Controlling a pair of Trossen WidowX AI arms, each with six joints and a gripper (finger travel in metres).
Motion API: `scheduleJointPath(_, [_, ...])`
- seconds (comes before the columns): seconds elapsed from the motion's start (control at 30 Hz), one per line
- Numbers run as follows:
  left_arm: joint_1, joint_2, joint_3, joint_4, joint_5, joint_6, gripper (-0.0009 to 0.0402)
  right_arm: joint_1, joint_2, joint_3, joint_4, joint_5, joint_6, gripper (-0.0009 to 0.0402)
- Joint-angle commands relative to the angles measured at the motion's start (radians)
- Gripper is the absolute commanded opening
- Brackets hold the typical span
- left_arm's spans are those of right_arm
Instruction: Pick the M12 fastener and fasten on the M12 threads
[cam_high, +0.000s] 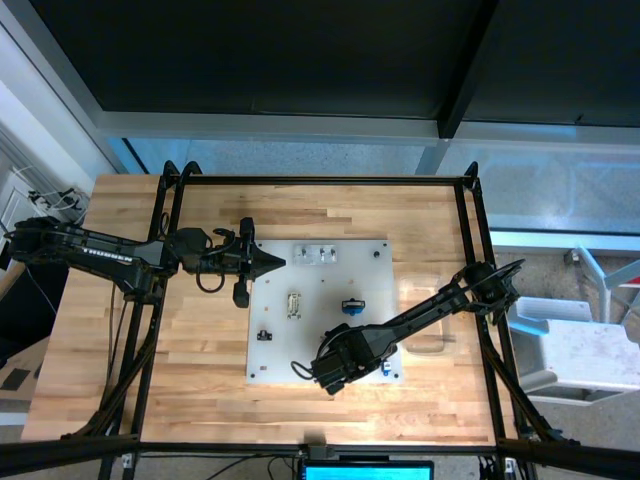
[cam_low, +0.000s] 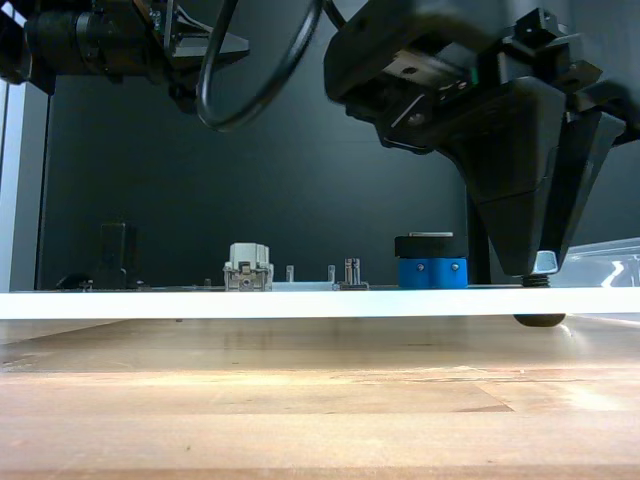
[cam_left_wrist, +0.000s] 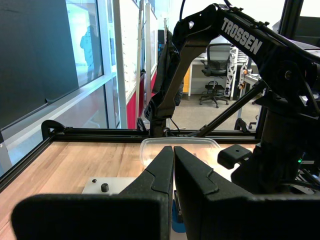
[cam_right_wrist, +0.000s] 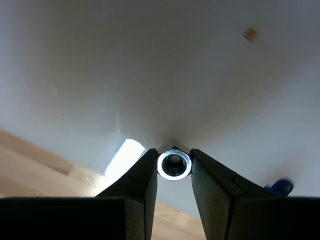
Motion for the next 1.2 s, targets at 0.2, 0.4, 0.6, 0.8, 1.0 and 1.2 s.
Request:
scheduleJointPath(0.2, [0.0, 0.0, 0.0, 0.0, 0.0, 0.0, 0.0, 0.0, 0.0, 0.001, 0.002, 0.001, 0.343, 0.0027])
scheduleJointPath(0.4, [0.0, 0.0, 0.0, 0.0, 0.0, 0.0, 0.0, 0.002, 0.0, 0.001, 0.005, 0.001, 0.589, 0.0027])
scheduleJointPath(0.6, [0.0, 0.0, 0.0, 0.0, 0.0, 0.0, 0.0, 0.005, 0.0, 0.001, 0.007, 0.001, 0.816, 0.0028])
scheduleJointPath(0.8, [0.0, 0.0, 0.0, 0.0, 0.0, 0.0, 0.0, 0.008, -0.004, 0.001, 0.009, 0.001, 0.988, 0.0027])
scheduleJointPath(1.0, [0.0, 0.0, 0.0, 0.0, 0.0, 0.0, 0.0, 0.012, -0.004, 0.001, 0.01, 0.001, 1.212, 0.0028])
scheduleJointPath(1.2, [0.0, 0.0, 0.0, 0.0, 0.0, 0.0, 0.0, 0.014, -0.004, 0.001, 0.013, 0.001, 1.384, 0.0028])
